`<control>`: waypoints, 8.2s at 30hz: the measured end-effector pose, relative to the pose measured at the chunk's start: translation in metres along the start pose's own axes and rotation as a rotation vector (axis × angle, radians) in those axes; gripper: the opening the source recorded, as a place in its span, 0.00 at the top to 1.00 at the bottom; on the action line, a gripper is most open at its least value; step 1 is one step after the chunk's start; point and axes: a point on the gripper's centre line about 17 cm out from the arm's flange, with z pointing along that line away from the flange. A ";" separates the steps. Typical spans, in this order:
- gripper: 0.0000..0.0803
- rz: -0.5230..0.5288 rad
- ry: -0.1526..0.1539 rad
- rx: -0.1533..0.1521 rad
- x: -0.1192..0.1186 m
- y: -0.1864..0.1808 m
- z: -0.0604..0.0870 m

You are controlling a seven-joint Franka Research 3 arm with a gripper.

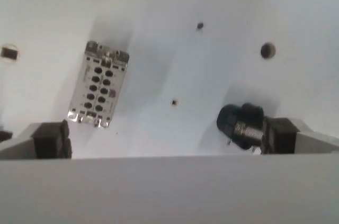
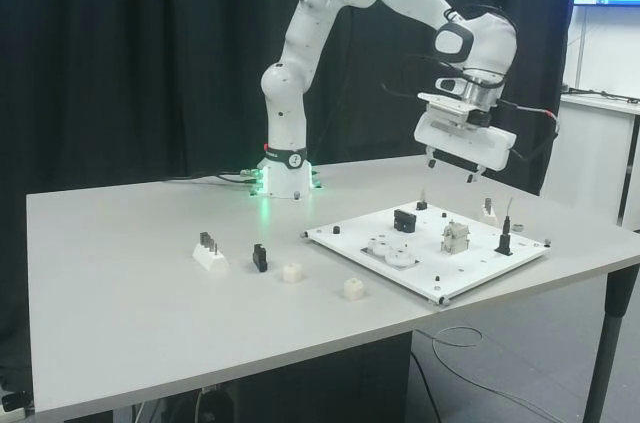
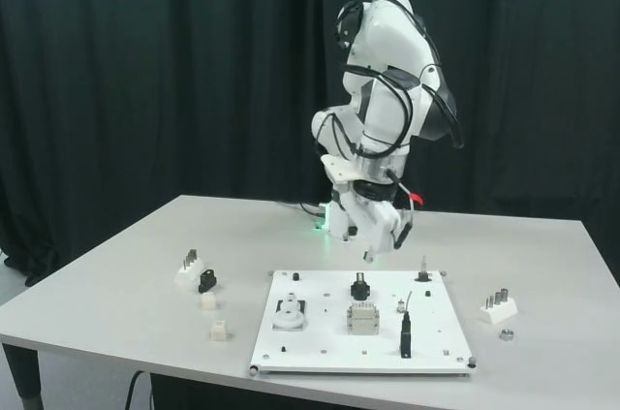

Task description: Pick D-SUB.

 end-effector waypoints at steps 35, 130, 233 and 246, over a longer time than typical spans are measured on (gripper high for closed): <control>0.00 -0.498 0.071 0.017 0.145 0.064 -0.031; 0.00 -0.896 0.017 0.145 0.239 0.267 0.173; 0.81 -0.918 -0.056 0.212 0.231 0.265 0.258; 0.81 -0.931 -0.032 0.222 0.237 0.254 0.245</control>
